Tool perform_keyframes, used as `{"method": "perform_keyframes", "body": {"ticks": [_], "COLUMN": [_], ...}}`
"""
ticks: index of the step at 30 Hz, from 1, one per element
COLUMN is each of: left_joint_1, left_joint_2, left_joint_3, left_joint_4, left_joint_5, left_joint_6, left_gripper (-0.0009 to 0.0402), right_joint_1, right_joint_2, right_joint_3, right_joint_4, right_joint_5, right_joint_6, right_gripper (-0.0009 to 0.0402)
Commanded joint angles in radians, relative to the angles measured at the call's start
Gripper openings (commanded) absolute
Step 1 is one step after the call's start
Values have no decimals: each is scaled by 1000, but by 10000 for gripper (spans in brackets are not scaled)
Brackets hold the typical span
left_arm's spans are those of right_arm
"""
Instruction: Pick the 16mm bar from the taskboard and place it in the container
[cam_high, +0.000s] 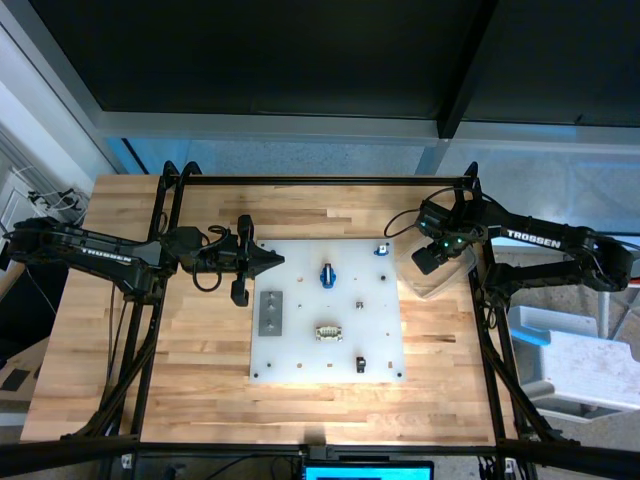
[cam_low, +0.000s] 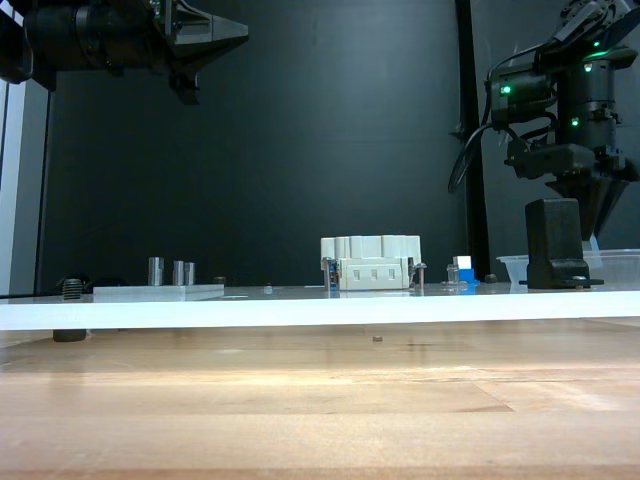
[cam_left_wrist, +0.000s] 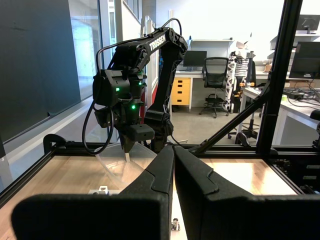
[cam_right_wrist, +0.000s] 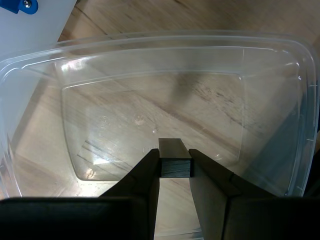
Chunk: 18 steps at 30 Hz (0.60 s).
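The 16mm bar (cam_right_wrist: 175, 160) is a short dark piece clamped between the two fingers of the right gripper (cam_right_wrist: 175, 172). Its long axis lies in line with those fingers, so its far end points away from the wrist and down at the floor of the container (cam_right_wrist: 150, 42). Whether that end touches the clear floor cannot be told.

In the high view the right gripper (cam_high: 432, 258) hangs over the container (cam_high: 441, 287), right of centre in the frame. The tub sits on the wooden table (cam_high: 180, 380), just beside the right edge of the taskboard (cam_high: 300, 345) near its far corner. In the low view the gripper points steeply down above the tub's rim (cam_low: 615, 262), at the right edge of the frame.

On the white board, the grey block (cam_high: 270, 312) lies toward the left and the blue knob (cam_high: 327, 275) near the middle.

The left gripper (cam_high: 272, 258) hovers over the board's far left corner, left of centre in the high view, with its fingers pressed together on nothing.
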<state>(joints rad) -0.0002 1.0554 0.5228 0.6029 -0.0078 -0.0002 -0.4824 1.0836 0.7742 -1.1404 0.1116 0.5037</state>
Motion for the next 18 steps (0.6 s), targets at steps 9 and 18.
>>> {"method": "perform_keyframes", "body": {"ticks": [9,18], "left_joint_1": [0,0], "left_joint_2": [0,0], "left_joint_3": [0,0], "left_joint_4": [0,0], "left_joint_5": [0,0], "left_joint_6": [0,0], "left_gripper": [0,0], "right_joint_1": [0,1], "right_joint_2": [1,1], "right_joint_3": [0,0], "right_joint_4": [5,5], "right_joint_5": [1,0], "right_joint_6": [10,16], "right_gripper": [169,219]}}
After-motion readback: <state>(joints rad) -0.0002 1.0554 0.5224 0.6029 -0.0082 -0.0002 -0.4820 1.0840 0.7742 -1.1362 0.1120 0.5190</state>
